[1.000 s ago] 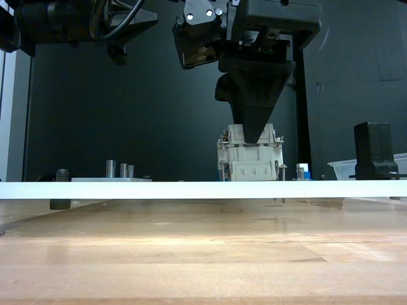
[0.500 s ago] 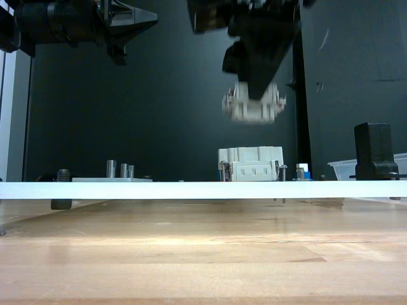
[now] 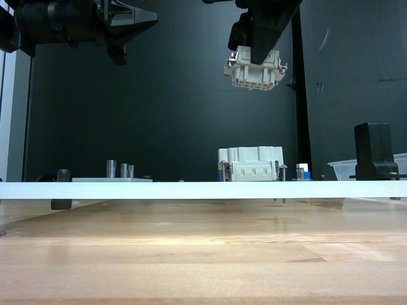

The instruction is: Remove the HAN10E connector from the taskboard and place in the container

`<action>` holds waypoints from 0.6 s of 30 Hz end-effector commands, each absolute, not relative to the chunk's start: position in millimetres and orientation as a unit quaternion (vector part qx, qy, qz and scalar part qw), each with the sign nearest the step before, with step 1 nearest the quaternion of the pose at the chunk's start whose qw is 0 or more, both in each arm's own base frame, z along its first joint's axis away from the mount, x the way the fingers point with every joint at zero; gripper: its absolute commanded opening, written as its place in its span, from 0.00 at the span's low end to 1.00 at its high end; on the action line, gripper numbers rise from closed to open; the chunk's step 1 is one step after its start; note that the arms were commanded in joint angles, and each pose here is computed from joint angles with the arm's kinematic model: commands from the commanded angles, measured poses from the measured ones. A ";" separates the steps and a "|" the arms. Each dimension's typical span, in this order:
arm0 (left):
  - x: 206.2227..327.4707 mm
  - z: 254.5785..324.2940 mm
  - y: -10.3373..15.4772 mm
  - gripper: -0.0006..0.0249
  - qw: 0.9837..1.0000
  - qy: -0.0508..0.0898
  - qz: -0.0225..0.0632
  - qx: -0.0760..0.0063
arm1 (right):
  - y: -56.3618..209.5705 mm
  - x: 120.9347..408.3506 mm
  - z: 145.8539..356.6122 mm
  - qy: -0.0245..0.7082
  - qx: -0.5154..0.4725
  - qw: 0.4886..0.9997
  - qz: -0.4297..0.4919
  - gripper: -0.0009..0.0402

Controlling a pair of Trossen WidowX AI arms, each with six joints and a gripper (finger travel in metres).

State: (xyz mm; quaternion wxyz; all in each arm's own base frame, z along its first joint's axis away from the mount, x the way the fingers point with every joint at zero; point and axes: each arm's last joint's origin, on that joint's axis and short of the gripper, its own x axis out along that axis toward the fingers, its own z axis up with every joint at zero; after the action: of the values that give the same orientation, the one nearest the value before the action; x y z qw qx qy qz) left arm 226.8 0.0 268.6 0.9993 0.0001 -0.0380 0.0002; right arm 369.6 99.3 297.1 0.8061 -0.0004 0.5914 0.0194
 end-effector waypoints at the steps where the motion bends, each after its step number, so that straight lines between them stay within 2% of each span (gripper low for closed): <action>1: 226.9 268.5 0.1 0.02 0.999 -0.038 0.000 0.000 | 98.7 367.1 297.9 0.596 -0.003 0.803 0.019 0.09; 9: 226.9 268.5 0.0 0.02 0.999 -0.038 0.000 0.000 | 93.0 346.3 299.6 0.604 -0.006 0.797 0.017 0.09; 18: 226.9 268.5 0.1 0.02 0.999 -0.038 0.000 0.000 | 81.1 303.1 288.6 0.606 0.002 0.795 0.010 0.09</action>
State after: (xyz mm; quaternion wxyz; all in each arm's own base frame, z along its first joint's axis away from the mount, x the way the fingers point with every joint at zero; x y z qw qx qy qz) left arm 226.8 0.0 268.4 0.9993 0.0001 -0.0377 0.0002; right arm 309.0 82.7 290.7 0.7963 0.0000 0.6048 0.0123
